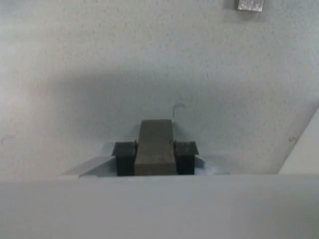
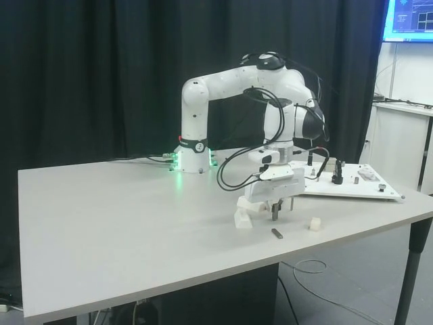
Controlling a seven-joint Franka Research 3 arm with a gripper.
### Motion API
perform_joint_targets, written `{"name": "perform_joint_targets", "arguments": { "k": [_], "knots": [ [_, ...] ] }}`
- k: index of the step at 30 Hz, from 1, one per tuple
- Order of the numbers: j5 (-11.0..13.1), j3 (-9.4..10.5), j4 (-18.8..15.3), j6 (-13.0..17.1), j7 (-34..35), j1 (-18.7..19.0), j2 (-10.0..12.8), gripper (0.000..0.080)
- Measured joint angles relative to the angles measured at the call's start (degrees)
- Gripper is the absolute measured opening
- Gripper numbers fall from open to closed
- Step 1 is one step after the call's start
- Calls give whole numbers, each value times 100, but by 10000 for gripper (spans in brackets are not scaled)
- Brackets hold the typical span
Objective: Place square peg 4.
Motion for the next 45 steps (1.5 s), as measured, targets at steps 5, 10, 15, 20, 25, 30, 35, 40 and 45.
{"name": "perform_joint_targets", "arguments": {
  "k": [5,10,15,20,25,30,35,40,45],
  "knots": [
    [0,31,37,0,0,-43,3,155],
    [0,42,51,0,16,-68,4,155],
    [0,48,63,0,37,-85,4,155],
    [0,48,85,0,37,-95,4,155],
    [-7,30,134,-6,37,-104,4,618],
    [-64,-40,190,-88,37,-104,3,755],
    [-165,-172,249,-261,37,-102,0,755],
    [-247,-322,318,-449,37,-101,-2,797],
    [-296,-461,375,-628,37,-98,-4,797]
  ]
}}
